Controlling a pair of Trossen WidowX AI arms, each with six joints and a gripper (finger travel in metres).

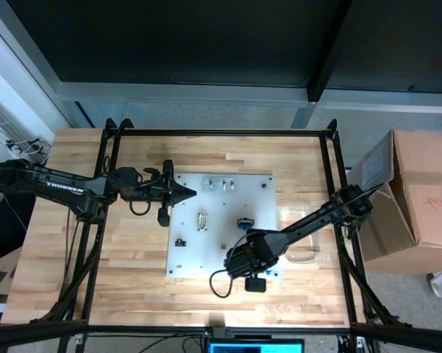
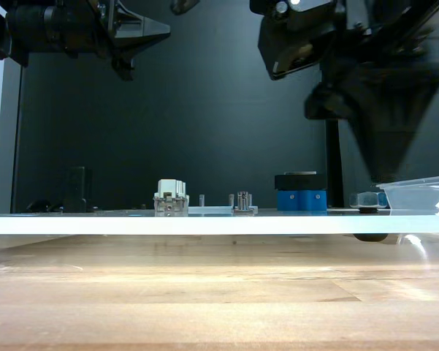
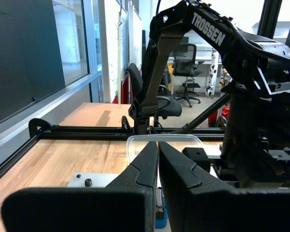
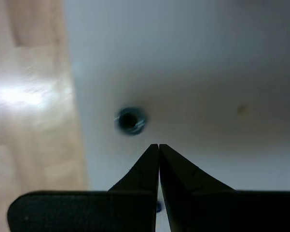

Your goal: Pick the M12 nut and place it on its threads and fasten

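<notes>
M12 nut [image 2: 363,199] sits on its stud near the near right edge of the white board [image 1: 206,254], lying flat with only a sliver of black showing beneath it, and neither claw holds it. The right claw [image 4: 158,146] hangs just above it, pointing down, its fingers pressed together on nothing. The clear tray [image 2: 421,194] stands just behind. The left claw [image 1: 190,193] hovers high over the board's far left part, fingers together too, above the wooden surface [image 1: 132,279]
</notes>
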